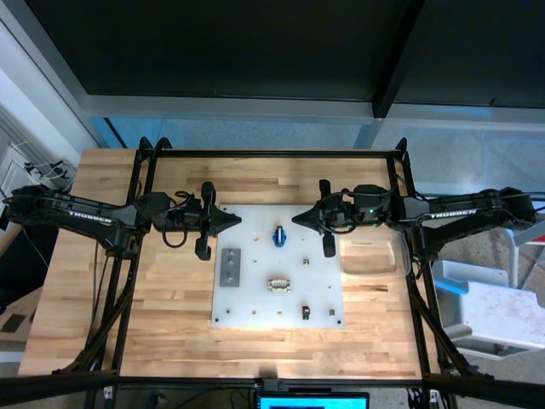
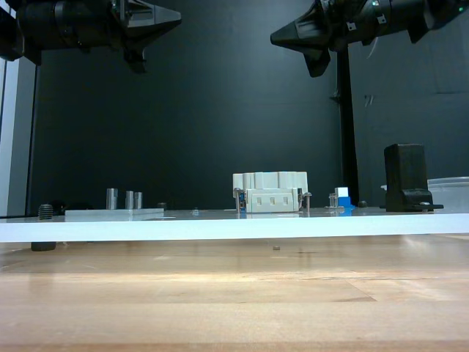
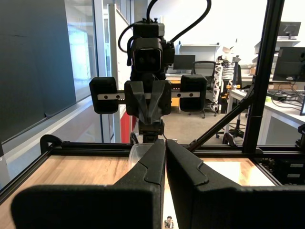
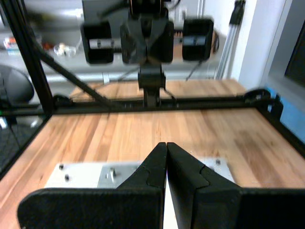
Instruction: Pick the 16mm bar from the taskboard and place it in the container
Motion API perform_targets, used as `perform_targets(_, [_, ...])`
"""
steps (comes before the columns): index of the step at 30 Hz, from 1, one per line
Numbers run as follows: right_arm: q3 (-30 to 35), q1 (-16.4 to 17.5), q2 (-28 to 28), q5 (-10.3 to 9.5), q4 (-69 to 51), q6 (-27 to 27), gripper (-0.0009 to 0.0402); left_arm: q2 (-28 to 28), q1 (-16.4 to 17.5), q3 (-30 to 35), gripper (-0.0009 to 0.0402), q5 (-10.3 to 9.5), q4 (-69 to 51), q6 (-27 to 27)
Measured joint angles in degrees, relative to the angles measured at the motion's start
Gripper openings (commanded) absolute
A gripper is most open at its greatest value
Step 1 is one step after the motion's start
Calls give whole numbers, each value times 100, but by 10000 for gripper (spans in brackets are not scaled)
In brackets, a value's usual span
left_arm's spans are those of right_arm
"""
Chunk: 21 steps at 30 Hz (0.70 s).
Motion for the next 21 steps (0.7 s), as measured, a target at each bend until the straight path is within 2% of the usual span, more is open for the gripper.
perform_targets(7, [601, 26, 9, 7, -1858, -4, 0, 0, 0, -2, 0, 2, 0, 2])
perform_targets(18, [1360, 44, 9, 9, -4026, -2, 0, 0, 0, -2, 0, 2, 0, 2])
perform_targets(21, [1615, 59, 74, 83, -4518, 4, 0, 0, 0, -2, 0, 0, -2, 0])
